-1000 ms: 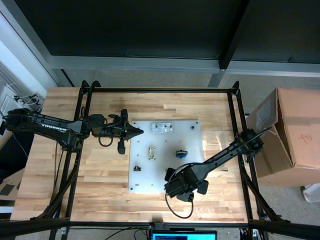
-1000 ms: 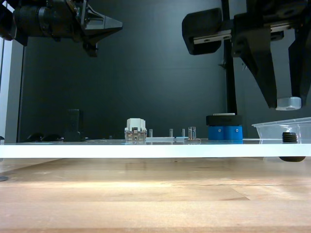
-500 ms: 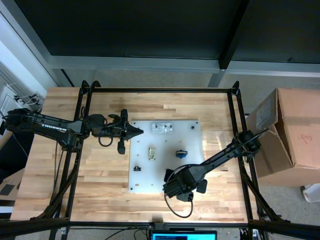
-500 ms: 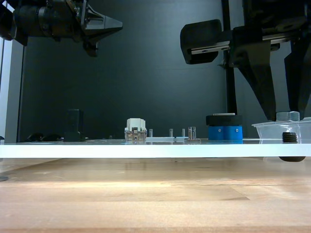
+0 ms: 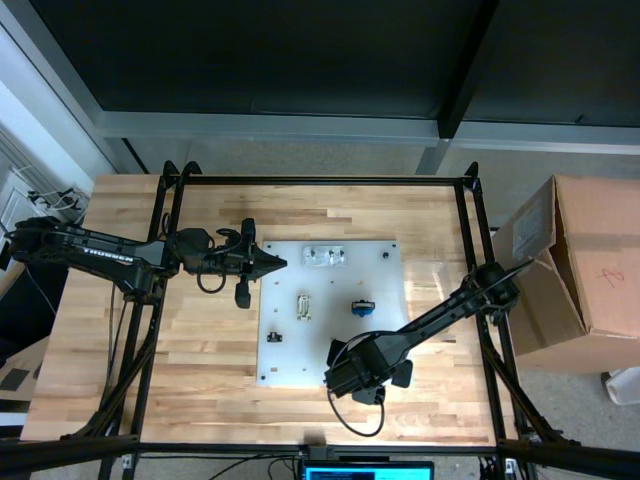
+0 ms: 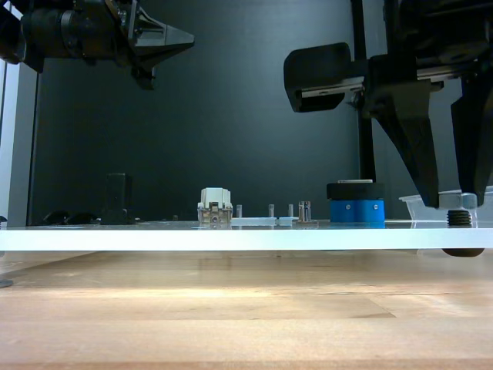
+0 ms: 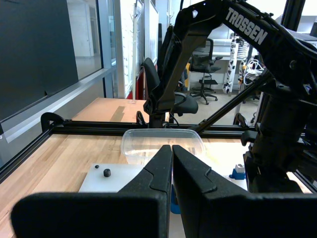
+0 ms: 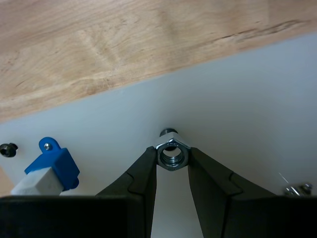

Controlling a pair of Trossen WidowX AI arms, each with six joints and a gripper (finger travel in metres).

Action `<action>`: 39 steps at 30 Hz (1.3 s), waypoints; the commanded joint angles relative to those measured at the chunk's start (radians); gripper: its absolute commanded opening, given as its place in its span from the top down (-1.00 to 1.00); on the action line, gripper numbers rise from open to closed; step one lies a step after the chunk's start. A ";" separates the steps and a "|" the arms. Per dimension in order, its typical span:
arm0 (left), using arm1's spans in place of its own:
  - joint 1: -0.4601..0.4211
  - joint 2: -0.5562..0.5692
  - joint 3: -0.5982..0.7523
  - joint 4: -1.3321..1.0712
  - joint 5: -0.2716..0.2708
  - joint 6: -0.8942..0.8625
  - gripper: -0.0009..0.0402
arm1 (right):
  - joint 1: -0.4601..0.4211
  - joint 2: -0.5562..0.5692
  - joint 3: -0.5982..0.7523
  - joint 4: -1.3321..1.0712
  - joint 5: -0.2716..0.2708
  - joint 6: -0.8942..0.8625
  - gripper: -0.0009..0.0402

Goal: Pick the M12 nut and place it on its threads and fasten

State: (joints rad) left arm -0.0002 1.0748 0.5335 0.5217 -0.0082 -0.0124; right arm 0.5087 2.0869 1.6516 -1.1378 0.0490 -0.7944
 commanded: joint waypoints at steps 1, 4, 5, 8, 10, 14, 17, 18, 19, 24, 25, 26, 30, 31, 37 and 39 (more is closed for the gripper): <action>0.000 0.000 0.000 0.000 0.000 0.000 0.96 | 0.001 0.002 0.000 0.003 0.002 0.000 0.95; 0.000 0.000 0.000 0.000 0.000 0.000 0.96 | 0.001 0.002 0.000 0.003 0.002 0.000 0.95; 0.000 0.000 0.000 0.000 0.000 0.000 0.96 | 0.001 0.002 0.000 0.004 0.002 0.001 0.95; 0.000 0.000 0.000 0.000 0.000 0.000 0.96 | 0.001 0.002 0.000 0.008 0.001 0.000 0.95; 0.000 0.000 0.000 0.000 0.000 0.000 0.96 | 0.001 0.002 0.000 0.010 0.001 0.000 0.95; 0.000 0.000 0.000 0.000 0.000 0.000 0.96 | 0.001 0.002 -0.006 0.020 0.001 0.001 0.95; 0.000 0.000 0.000 0.000 0.000 0.000 0.96 | 0.002 0.002 -0.011 0.030 0.001 0.001 0.95; 0.000 0.000 0.000 0.000 0.000 0.000 0.96 | 0.003 0.002 -0.012 0.031 0.001 0.001 0.95; 0.000 0.000 0.000 0.000 0.000 0.000 0.96 | 0.003 0.002 -0.013 0.031 0.001 0.002 0.95; 0.000 0.000 0.000 0.000 0.000 0.000 0.96 | 0.002 0.002 -0.019 0.032 0.002 0.002 0.95; 0.000 0.000 0.000 0.000 0.000 0.000 0.96 | 0.002 0.002 -0.023 0.032 0.002 0.002 0.95; 0.000 0.000 0.000 0.000 0.000 0.000 0.96 | 0.002 0.002 -0.028 0.033 0.002 0.002 0.95; 0.000 0.000 0.000 0.000 0.000 0.000 0.96 | 0.002 0.002 -0.044 0.047 0.002 0.007 0.95; 0.000 0.000 0.000 0.000 0.000 0.000 0.96 | 0.002 0.002 -0.045 0.051 0.002 0.014 0.95; 0.000 0.000 0.000 0.000 0.000 0.000 0.96 | 0.002 0.002 -0.045 0.057 0.003 0.050 0.95; 0.000 0.000 0.000 0.000 0.000 0.000 0.96 | 0.002 0.002 -0.045 0.058 0.003 0.056 0.95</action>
State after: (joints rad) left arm -0.0002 1.0748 0.5335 0.5213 -0.0082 -0.0124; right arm 0.5106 2.0850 1.6081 -1.0832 0.0525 -0.7429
